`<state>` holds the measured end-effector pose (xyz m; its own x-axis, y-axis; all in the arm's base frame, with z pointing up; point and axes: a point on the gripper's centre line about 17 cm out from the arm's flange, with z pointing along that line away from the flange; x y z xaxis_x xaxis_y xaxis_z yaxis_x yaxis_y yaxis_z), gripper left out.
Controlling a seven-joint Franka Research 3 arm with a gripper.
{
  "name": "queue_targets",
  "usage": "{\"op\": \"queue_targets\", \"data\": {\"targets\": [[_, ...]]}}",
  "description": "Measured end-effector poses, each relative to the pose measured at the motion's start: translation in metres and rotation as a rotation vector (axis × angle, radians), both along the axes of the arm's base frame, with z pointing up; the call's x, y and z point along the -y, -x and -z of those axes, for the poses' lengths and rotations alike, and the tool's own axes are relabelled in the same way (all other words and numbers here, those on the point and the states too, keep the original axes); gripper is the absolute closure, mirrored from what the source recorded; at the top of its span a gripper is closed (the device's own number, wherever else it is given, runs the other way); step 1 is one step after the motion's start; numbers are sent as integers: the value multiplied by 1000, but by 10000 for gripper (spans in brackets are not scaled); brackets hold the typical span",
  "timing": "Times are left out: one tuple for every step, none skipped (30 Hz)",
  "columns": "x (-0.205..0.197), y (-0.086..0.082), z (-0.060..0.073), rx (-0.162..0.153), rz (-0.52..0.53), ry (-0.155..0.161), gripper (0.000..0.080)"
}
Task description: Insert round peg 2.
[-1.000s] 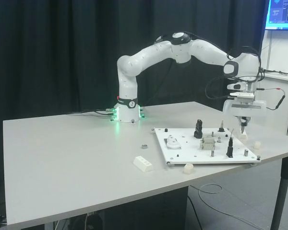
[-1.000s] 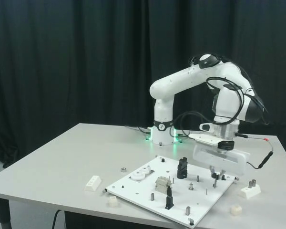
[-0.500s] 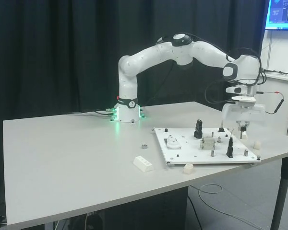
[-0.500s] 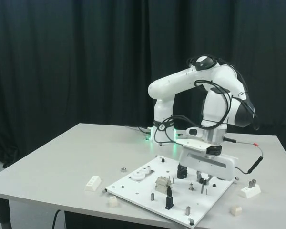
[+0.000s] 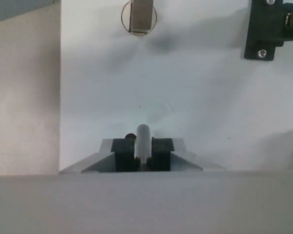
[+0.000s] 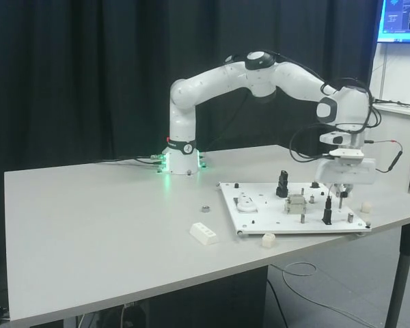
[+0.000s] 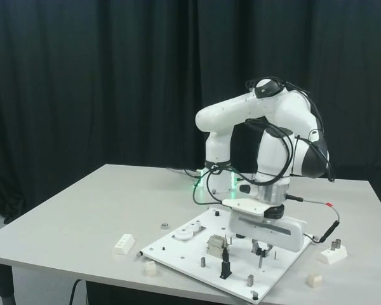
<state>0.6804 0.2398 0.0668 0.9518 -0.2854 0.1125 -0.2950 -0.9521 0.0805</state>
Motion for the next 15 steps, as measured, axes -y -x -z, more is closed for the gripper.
{"op": "queue_targets", "data": {"targets": [[0,0,2,-5,0,-3,734],[0,1,3,-10,0,-6,734],[0,1,4,-15,1,-9,734],[0,2,5,-19,2,-11,734],[0,2,6,-24,2,-13,734],[0,3,7,-28,2,-15,734],[0,3,7,-30,1,-16,734],[0,3,8,-32,-1,-17,734],[0,3,8,-34,-2,-18,734],[0,3,9,-36,-3,-19,734],[0,3,9,-38,-4,-20,734],[0,3,10,-40,-4,-21,734],[0,3,10,-41,-3,-22,734],[0,3,10,-43,-3,-22,734],[0,3,10,-44,-3,-23,734]]}}
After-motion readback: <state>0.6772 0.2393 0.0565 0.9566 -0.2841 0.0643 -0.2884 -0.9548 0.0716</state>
